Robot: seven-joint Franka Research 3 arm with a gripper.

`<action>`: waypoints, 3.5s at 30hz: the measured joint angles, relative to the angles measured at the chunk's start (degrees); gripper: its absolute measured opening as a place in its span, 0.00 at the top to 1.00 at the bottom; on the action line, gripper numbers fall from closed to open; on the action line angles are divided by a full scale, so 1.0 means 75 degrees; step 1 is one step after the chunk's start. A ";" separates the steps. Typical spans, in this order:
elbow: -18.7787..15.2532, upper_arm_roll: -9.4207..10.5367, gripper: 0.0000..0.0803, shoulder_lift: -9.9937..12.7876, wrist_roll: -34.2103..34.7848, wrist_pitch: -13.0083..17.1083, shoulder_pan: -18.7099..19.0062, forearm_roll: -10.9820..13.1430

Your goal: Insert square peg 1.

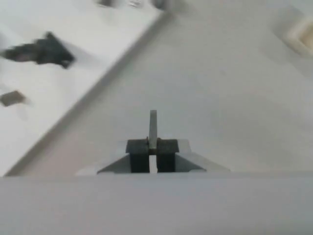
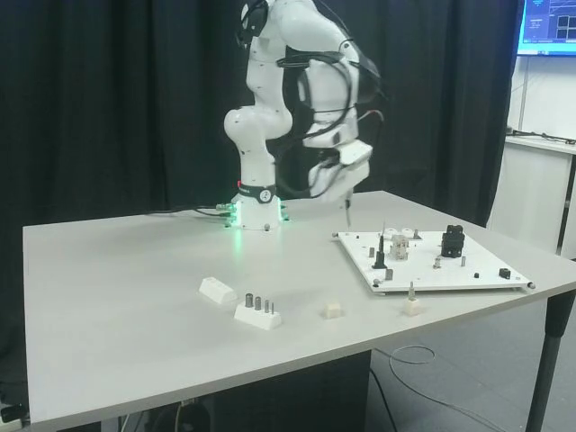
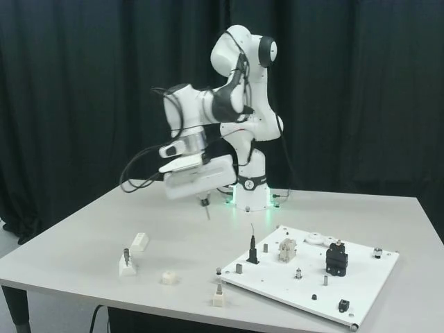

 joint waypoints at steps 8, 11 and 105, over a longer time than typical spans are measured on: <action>0.0015 0.0051 0.97 -0.0254 0.0719 -0.0045 0.0931 -0.0504; 0.0021 0.0114 0.97 -0.0330 0.0987 -0.0049 0.1225 -0.0707; 0.0001 0.1763 0.97 0.1154 -0.0227 0.1479 0.2703 -0.2015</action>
